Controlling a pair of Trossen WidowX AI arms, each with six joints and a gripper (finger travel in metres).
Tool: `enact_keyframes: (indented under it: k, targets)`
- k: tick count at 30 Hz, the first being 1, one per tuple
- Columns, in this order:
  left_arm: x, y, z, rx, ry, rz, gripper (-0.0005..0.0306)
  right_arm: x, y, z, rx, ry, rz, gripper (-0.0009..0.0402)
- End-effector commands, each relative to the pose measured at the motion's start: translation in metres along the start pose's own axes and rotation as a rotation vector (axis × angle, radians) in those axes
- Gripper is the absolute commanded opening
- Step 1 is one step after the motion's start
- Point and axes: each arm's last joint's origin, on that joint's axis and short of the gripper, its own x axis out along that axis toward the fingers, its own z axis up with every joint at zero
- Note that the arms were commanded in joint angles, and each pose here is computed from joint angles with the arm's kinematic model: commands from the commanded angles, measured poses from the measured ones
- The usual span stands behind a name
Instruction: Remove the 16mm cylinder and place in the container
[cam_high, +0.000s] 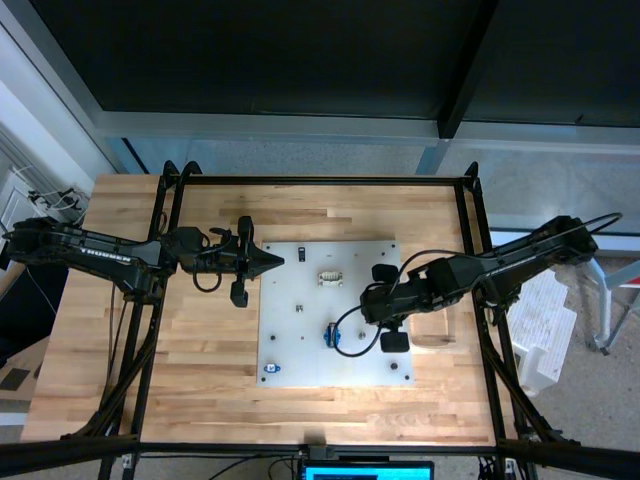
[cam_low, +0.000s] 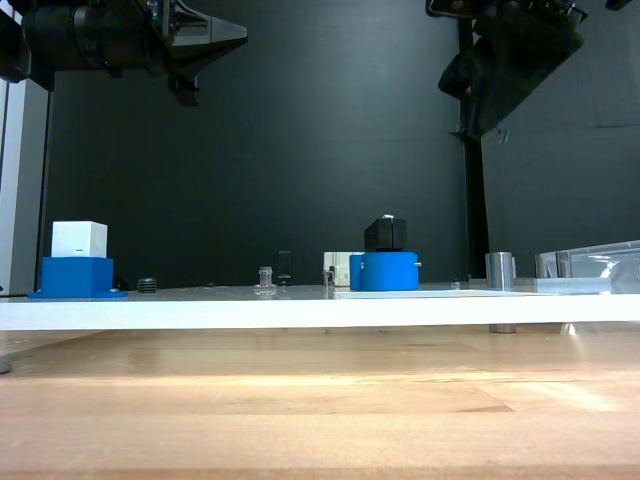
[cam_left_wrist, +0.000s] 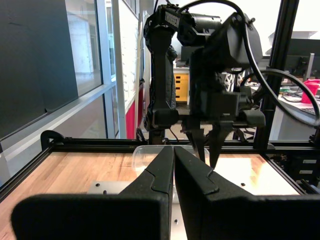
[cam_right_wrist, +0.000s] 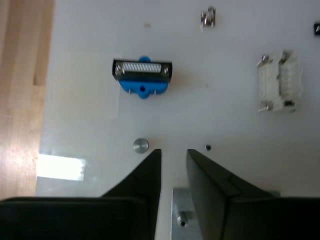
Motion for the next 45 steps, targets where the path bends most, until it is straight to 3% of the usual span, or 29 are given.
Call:
enact_keyframes:
  k: [1,9,18,36,45]
  targets:
    - [0.000,0.000,0.000,0.000,0.000,0.000,0.0000,0.007,0.002,0.000,0.018,0.028,-0.005,0.0114]
    - [0.000,0.000,0.000,0.000,0.000,0.000,0.0000,0.025,0.013,-0.002,-0.008,0.086,-0.015,0.0182]
    - [0.000,0.000,0.000,0.000,0.000,0.000,0.0000,0.045,0.023,-0.005,-0.038,0.139,-0.034,0.0212]
    - [0.000,0.000,0.000,0.000,0.000,0.000,0.0000,0.081,0.035,-0.007,-0.048,0.191,-0.045,0.0224]
    - [0.000,0.000,0.000,0.000,0.000,0.000,0.0000,0.089,0.037,-0.008,-0.050,0.189,-0.044,0.0224]
